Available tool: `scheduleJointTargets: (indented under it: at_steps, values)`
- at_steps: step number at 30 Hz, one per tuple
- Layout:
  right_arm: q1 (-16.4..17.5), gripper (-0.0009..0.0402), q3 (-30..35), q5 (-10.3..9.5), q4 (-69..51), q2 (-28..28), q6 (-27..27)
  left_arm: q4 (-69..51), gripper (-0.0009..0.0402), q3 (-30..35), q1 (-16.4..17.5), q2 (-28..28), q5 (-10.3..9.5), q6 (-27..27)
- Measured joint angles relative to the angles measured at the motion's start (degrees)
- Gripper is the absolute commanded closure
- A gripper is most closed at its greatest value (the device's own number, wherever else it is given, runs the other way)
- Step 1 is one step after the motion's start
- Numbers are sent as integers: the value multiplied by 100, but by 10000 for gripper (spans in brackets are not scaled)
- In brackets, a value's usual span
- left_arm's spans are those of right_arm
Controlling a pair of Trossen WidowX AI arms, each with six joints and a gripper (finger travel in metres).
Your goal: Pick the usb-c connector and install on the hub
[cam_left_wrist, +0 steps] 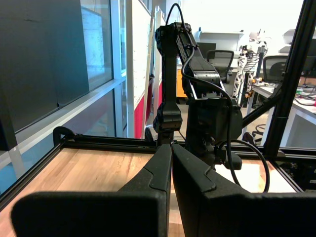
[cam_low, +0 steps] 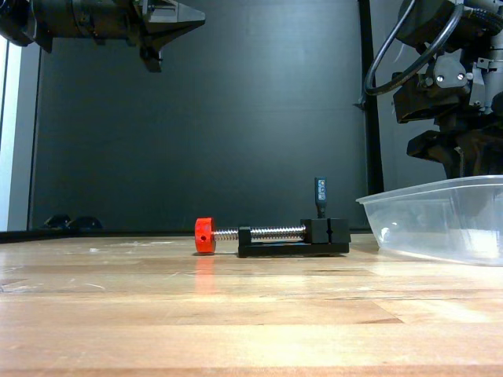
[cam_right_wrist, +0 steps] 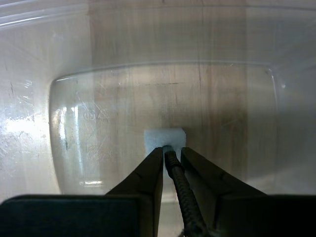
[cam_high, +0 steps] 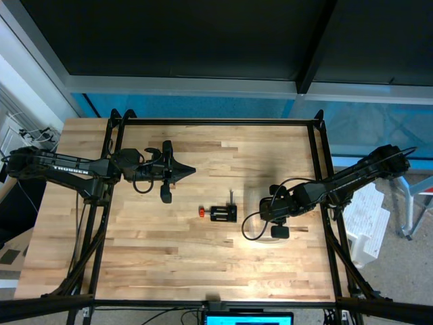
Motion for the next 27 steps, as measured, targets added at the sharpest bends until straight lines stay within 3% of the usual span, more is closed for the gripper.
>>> scheduleJointTargets:
  at_steps: [6, 27]
  values:
    - [-2, 395, 0, -2, 0, 0, 0, 0, 393, 2, 0, 2, 2, 0]
    - [-7, 393, 0, -2, -2, -28, 0, 0, 393, 0, 0, 0, 0, 2]
